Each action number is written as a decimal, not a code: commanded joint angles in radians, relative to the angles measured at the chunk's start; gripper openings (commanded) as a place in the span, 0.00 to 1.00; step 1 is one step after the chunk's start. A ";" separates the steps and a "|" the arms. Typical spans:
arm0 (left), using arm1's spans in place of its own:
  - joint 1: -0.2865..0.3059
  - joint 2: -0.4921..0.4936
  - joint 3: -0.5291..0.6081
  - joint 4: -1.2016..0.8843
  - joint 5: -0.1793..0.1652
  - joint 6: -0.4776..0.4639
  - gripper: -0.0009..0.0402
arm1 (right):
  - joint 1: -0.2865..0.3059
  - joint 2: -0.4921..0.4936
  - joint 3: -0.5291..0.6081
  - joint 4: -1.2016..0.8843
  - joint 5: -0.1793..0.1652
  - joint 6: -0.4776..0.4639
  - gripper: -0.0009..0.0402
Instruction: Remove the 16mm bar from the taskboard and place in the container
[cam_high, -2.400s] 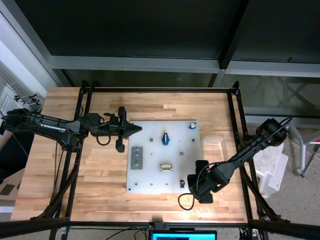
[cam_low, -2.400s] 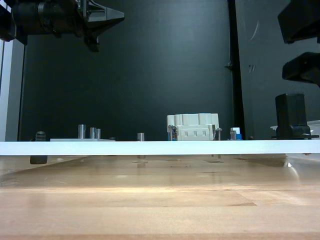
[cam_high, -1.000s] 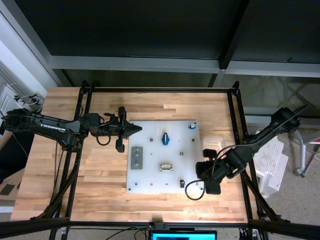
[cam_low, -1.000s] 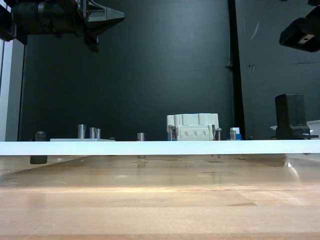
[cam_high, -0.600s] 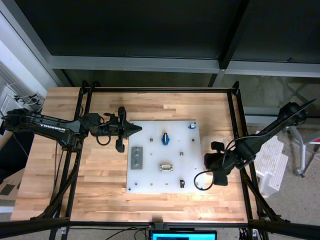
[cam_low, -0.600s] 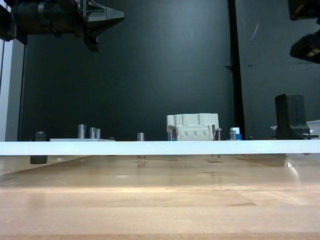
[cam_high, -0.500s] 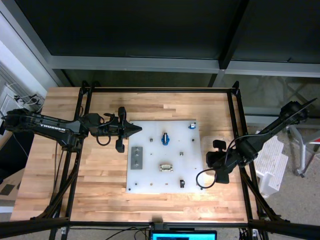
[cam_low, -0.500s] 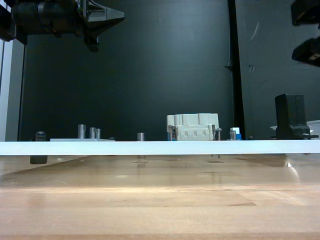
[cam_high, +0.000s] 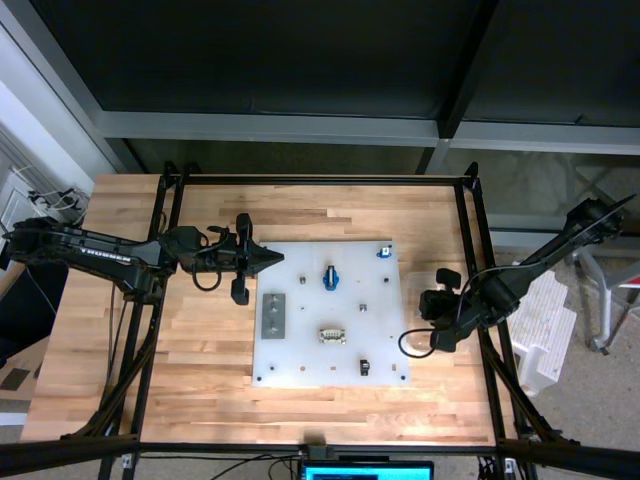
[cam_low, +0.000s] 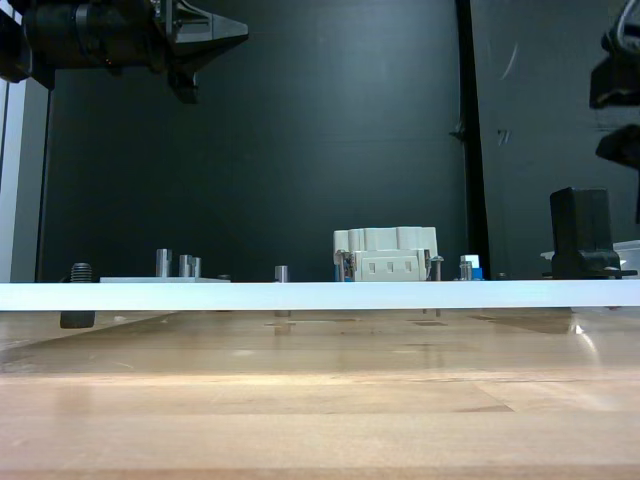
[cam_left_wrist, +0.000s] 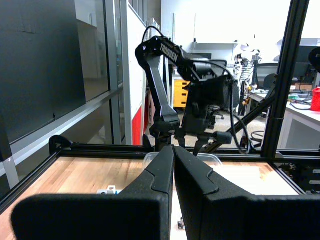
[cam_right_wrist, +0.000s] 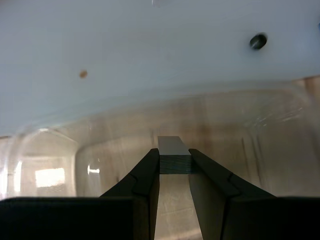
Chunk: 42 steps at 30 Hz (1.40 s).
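**Status.** Right gripper (cam_right_wrist: 174, 161) is clamped on the short grey metal 16mm bar (cam_right_wrist: 174, 148). It pinches 1 end only, and the rest sticks out past the fingertips. The bar is off the large white square taskboard (cam_high: 295, 345). It hangs over the inside of the small clear plastic container (cam_right_wrist: 235, 97), which sits on the wooden tabletop (cam_high: 200, 340) just beside the board's right edge. The low view puts this gripper well above board level.

Left gripper (cam_left_wrist: 173, 165) has its fingers pressed together with nothing between them. It hovers over the board's far-left corner and looks parked, with no part in this step.

**Judgement.** Extraction is done; only the release remains.

**Risks from here:**
1. Drop height. If the bar is let go from this height, hard metal on a thin plastic floor is likely to bounce. It could hop the low wall onto the tabletop or back onto the board.
2. Small contact patch. With only 1 end between the fingers, a jolt could let the bar pivot or slip out early.
3. Margin unknown. The wall on the board side shows, with the bar inside it. The opposite wall is hidden behind the gripper, so clearance there cannot be told.
4. Light tub. A descent that clips a wall would probably shove or tip the tub.
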<state>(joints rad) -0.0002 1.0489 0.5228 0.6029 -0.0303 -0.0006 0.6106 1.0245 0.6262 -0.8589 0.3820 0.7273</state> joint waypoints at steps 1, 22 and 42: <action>0.000 0.000 0.000 0.000 0.000 0.000 0.02 | 0.000 -0.002 -0.047 0.052 -0.012 0.001 0.02; 0.000 0.000 0.000 0.000 0.000 0.000 0.02 | 0.003 -0.002 -0.160 0.090 -0.148 0.003 0.26; 0.000 0.000 0.000 0.000 0.000 0.000 0.02 | 0.002 -0.008 -0.089 0.003 -0.166 0.023 0.54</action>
<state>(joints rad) -0.0002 1.0489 0.5228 0.6029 -0.0307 -0.0006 0.6128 1.0164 0.5179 -0.8310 0.2131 0.7506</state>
